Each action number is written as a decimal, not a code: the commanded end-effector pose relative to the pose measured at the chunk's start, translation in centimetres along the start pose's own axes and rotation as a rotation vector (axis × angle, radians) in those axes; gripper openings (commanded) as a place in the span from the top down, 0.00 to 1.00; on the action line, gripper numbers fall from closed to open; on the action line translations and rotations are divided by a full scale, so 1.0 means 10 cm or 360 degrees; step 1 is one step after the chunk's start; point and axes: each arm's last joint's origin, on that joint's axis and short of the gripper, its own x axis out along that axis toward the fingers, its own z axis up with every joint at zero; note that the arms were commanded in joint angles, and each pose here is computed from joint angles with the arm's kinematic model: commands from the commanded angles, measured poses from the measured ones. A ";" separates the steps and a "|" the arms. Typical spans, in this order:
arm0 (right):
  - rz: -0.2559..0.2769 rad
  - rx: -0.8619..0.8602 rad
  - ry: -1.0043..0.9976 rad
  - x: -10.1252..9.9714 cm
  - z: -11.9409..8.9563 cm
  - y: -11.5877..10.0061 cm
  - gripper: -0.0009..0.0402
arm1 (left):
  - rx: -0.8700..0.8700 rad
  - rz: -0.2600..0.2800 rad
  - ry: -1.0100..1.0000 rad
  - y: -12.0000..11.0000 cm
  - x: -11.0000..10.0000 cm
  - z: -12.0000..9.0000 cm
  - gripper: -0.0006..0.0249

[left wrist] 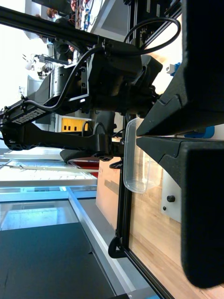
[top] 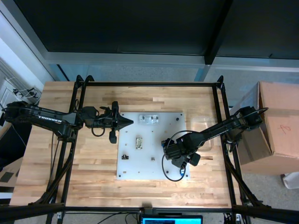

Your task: Remove the RJ45 connector from the taskboard and place in the container

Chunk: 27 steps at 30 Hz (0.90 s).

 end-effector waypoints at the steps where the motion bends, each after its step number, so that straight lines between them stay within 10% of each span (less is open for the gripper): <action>1: -0.0004 -0.0012 0.0013 0.01 -0.02 0.00 0.47 | 0.0001 0.0001 -0.0001 0.00 0.00 0.00 0.98; 27: -0.0009 -0.0008 0.0010 0.00 -0.06 0.01 0.97 | 0.0000 0.0001 -0.0001 0.00 0.00 0.00 0.97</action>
